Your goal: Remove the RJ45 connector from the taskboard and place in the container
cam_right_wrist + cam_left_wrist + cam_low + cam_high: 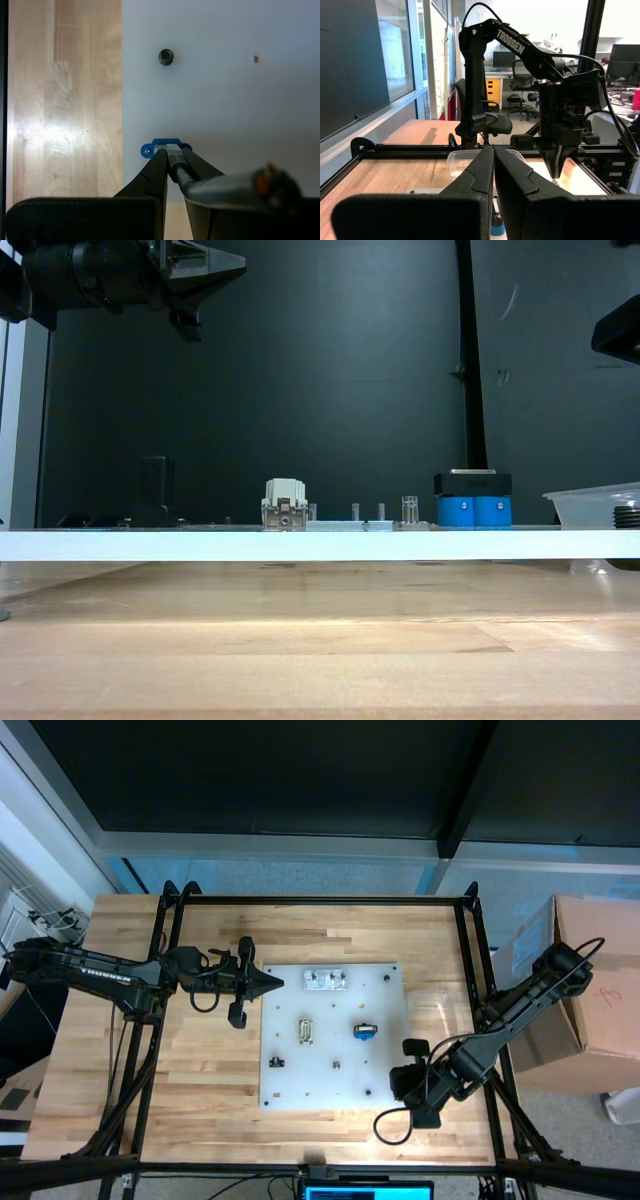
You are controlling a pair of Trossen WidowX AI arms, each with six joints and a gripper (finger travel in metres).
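My right gripper (172,152) is shut on the RJ45 connector (175,169). The connector's short grey cable (235,186) ends in bare coloured wires. The fingertips point down at a small blue bracket (165,146) near the taskboard's (330,1070) near right corner. I cannot tell whether the connector is clear of its seat. In the high view the right gripper (405,1070) hangs over that corner. The clear container (432,1005) stands just beyond the board's right edge. My left gripper (272,983) hovers at the board's left edge, shut on nothing.
On the board are a blue block (365,1031), a grey connector (304,1032) and a silver part (327,980). A black frame (470,950) rings the table. A cardboard box (590,990) stands off the right side.
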